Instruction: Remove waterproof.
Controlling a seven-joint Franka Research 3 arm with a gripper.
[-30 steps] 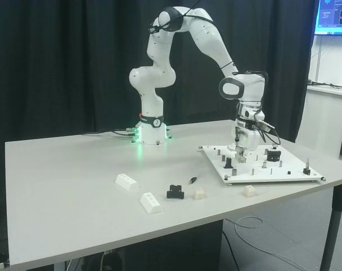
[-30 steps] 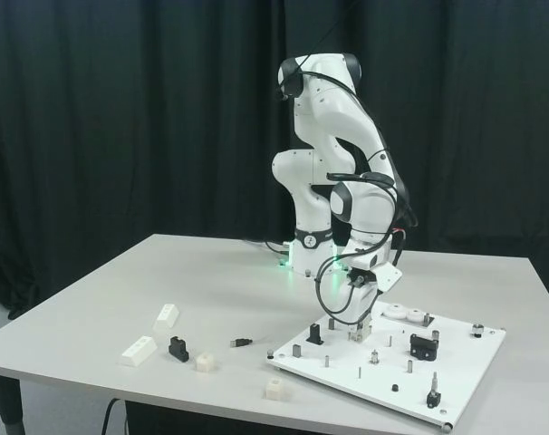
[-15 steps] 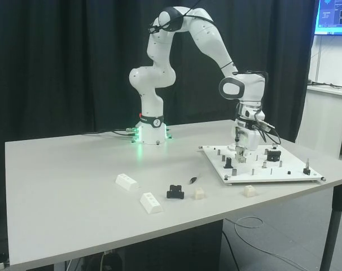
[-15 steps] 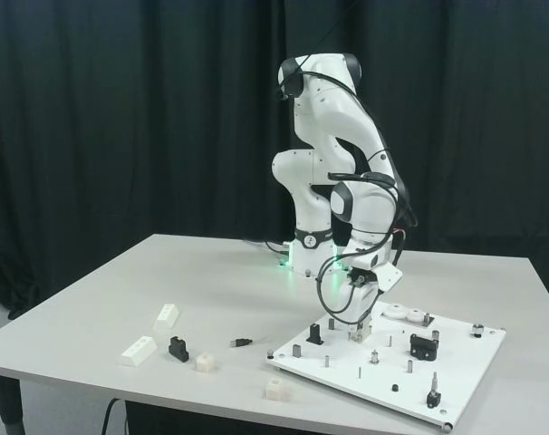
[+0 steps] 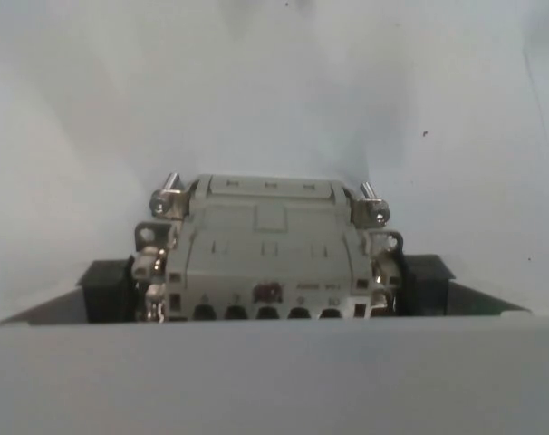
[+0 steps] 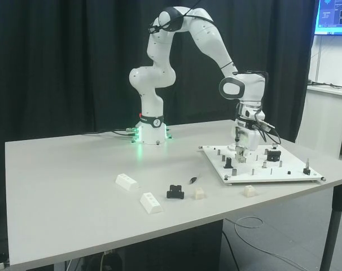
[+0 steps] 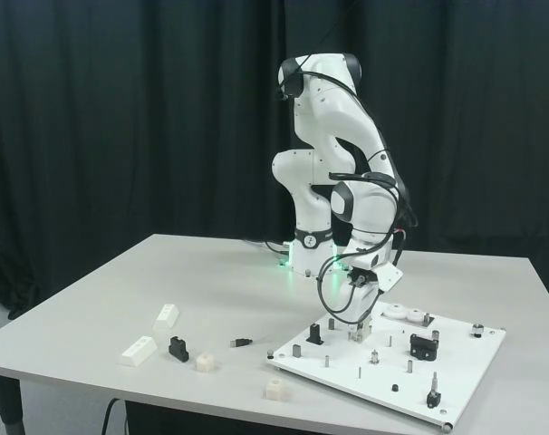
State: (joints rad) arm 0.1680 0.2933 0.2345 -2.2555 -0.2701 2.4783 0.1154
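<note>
The pincer is lowered straight onto the waterproof connector on the white assembly board, seemingly for a grip, though whether it is clamped cannot be told; the board sits at the tabletop's three o'clock

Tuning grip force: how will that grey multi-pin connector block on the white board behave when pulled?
The grey multi-pin connector block looks rigid, so it shouldn't flex. Its screws and moulded ledges probably give purchase. It sits on the white board, so it may resist, then release suddenly.
</note>
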